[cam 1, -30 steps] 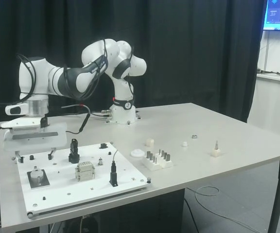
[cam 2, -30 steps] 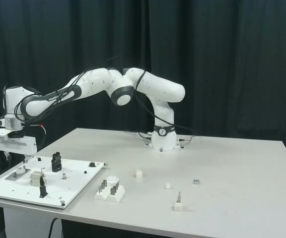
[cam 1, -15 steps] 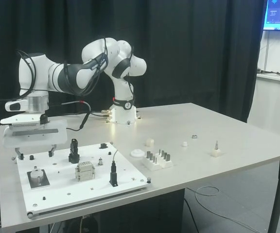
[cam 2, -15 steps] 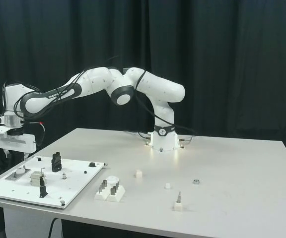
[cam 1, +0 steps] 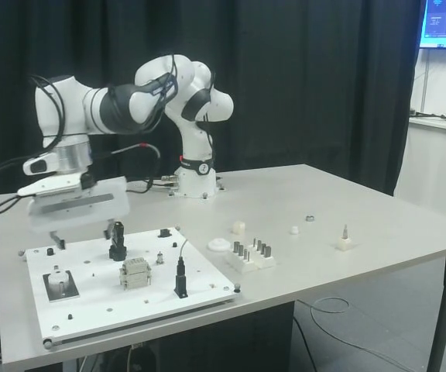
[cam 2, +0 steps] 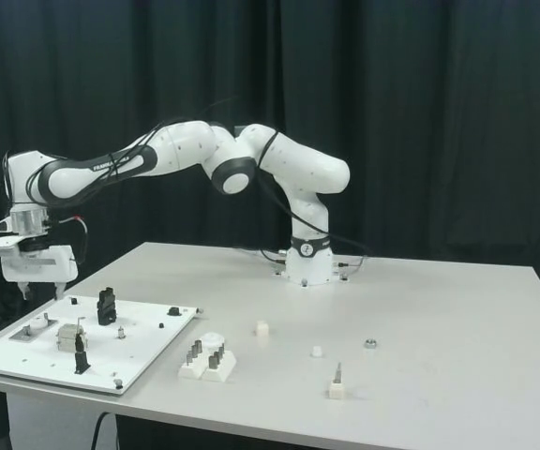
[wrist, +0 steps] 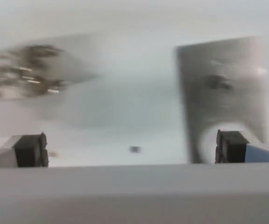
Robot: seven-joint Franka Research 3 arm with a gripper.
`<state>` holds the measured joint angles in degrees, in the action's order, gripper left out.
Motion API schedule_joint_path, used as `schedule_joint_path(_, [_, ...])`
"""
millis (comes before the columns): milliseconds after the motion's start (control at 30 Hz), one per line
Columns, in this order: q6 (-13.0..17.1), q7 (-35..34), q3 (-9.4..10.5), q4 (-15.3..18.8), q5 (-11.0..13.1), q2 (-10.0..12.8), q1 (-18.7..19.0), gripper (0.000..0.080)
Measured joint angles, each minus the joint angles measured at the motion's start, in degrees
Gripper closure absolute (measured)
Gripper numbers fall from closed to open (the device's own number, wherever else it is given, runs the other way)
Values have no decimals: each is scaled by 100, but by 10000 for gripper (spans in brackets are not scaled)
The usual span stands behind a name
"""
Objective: Pick small gear.
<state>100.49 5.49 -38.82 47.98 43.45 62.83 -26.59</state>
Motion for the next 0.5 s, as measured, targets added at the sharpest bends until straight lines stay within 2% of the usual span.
schedule_joint_path(167, [-411,-254,-1,12,130,-96,162,3])
schedule_joint_path(500, [-1120,-927,-6,136,208,-301,666,3])
